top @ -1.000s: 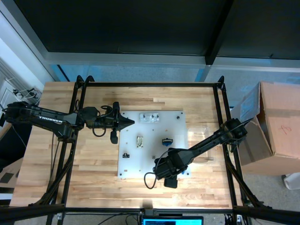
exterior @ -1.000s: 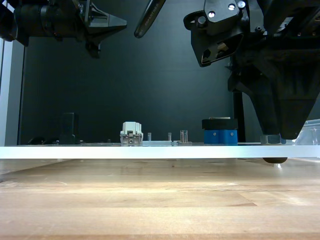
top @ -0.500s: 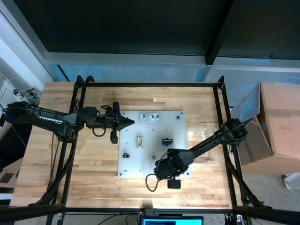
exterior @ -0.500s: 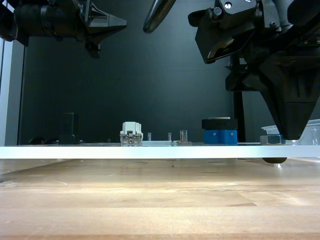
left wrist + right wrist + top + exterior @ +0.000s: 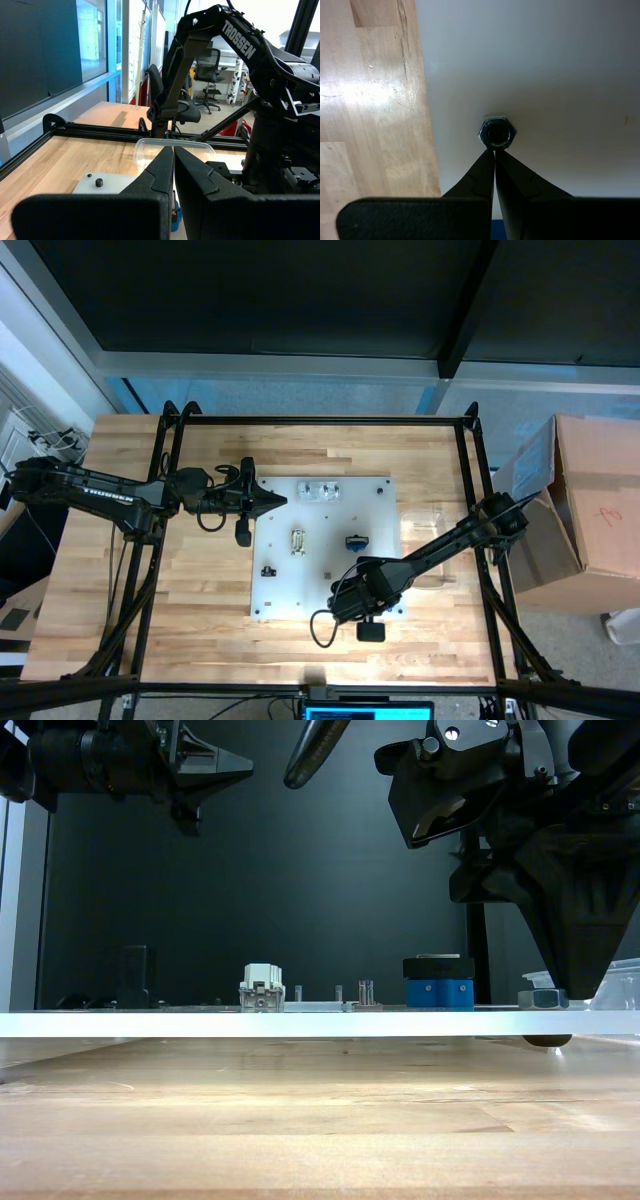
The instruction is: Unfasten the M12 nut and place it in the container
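The silver M12 nut (image 5: 497, 133) sits on its stud on the white board (image 5: 560, 70), with the dark stud end showing in its hole. My right gripper (image 5: 495, 150) points straight down, its fingers shut together with nothing between them and their tips just short of the nut. In the low view the nut (image 5: 543, 998) stands clear just left of the right gripper (image 5: 577, 992). The high view hides the nut under the right arm (image 5: 365, 590). My left gripper (image 5: 280, 501) hovers shut and high over the board's far left edge. The clear container (image 5: 428, 530) lies right of the board.
On the board stand a blue block with a black cap (image 5: 439, 982), a white connector (image 5: 262, 989) and small silver pins (image 5: 366, 992). A black frame (image 5: 470, 470) rings the table. A cardboard box (image 5: 590, 510) stands off the table's right side.
The right gripper shifted slightly right and turned at the wrist, so the nut, partly covered by its fingers before, now shows whole. The nut stayed on its stud. The left arm has not moved.
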You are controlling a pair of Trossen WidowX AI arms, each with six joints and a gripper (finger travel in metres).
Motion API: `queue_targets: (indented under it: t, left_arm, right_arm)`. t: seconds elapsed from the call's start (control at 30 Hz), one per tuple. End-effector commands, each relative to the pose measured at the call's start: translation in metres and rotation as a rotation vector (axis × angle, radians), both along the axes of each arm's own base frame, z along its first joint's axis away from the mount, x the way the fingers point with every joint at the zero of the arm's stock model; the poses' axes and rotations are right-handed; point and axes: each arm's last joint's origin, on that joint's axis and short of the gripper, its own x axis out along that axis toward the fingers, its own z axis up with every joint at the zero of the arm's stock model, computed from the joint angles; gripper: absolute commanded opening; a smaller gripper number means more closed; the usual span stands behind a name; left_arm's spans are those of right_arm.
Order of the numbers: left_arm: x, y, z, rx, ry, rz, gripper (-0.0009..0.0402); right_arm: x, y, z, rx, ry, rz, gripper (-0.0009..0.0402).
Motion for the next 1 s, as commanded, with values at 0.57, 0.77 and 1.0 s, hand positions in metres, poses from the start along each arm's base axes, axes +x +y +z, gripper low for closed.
queue_targets:
  t: [0.57,0.77,1.0]
  left_arm:
    - [0.0,0.0,0.0,0.0,0.0,0.0,0.0]
    - [0.0,0.0,0.0,0.001,0.0,0.0,0.0]
    - [0.0,0.0,0.0,0.0,-0.001,0.0,0.0]
  right_arm:
    - [-0.004,-0.005,0.036,0.014,-0.044,-0.382,0.0141]
    - [0.002,-0.003,0.024,-0.013,-0.034,-0.399,0.0226]
    - [0.007,-0.001,0.008,-0.019,-0.026,-0.398,0.027]
